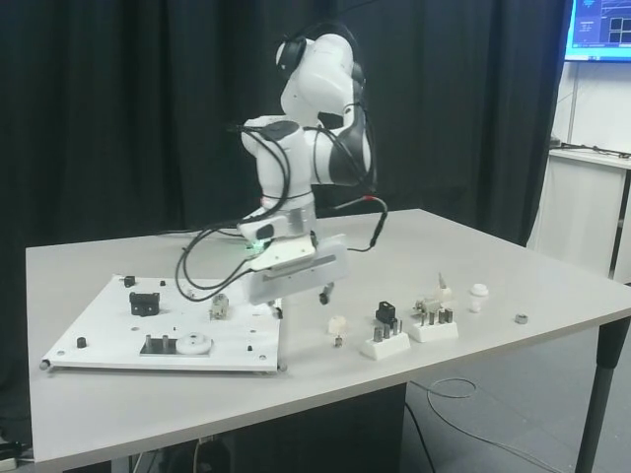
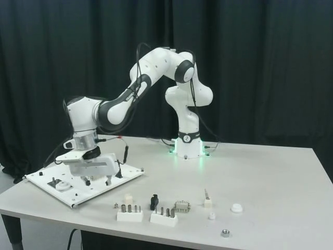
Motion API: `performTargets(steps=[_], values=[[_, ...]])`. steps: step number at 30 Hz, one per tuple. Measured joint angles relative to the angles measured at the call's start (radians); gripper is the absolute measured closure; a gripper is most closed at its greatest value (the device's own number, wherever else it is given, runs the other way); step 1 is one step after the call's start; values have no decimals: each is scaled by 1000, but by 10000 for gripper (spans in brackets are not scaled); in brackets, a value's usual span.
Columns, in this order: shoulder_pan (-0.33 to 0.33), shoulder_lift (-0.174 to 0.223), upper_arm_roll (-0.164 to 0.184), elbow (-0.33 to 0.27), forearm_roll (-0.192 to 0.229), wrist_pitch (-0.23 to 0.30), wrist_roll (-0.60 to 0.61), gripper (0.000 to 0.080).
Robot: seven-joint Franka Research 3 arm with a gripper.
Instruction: Pick BNC.
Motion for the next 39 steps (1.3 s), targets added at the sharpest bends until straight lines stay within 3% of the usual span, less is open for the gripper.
performTargets(steps=[19, 39], values=[[114, -2, 7, -87, -40, 147, 124, 3], [123, -4, 65, -180, -51, 334, 149, 3]])
